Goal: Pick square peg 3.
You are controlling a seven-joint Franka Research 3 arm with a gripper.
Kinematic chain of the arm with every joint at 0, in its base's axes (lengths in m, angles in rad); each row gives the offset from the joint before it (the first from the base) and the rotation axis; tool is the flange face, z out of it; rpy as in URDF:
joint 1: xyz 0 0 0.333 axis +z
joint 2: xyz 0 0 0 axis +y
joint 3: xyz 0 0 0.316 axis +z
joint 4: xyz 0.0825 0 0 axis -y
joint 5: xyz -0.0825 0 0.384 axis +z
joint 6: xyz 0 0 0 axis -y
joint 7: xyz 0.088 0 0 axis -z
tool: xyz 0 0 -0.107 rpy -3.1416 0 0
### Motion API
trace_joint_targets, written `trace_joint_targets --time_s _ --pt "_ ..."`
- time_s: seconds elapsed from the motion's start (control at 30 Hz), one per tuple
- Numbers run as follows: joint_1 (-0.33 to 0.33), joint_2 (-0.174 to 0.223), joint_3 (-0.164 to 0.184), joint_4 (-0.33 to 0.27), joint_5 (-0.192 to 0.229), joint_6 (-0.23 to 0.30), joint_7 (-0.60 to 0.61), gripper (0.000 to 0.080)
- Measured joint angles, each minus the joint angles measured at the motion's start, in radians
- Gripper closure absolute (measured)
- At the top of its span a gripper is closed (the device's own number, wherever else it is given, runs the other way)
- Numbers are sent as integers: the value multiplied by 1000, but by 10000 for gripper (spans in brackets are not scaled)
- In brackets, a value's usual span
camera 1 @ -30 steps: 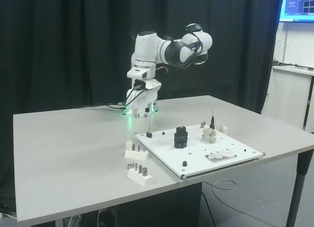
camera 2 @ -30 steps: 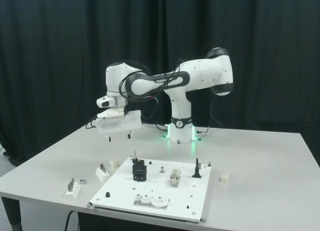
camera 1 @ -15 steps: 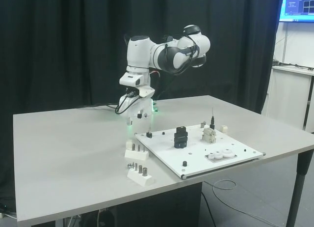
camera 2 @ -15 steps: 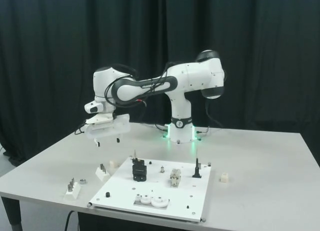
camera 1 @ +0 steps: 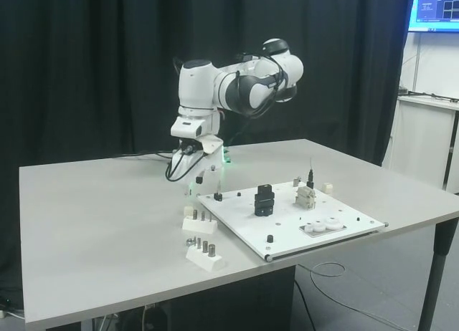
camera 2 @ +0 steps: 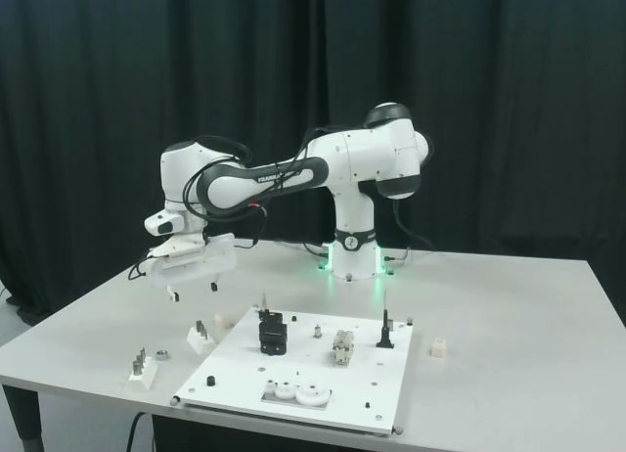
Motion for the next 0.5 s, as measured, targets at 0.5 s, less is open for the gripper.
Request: trace_joint_targets --time_s 0.5 --pt "-56 12 38 87 10 51 -73 3"
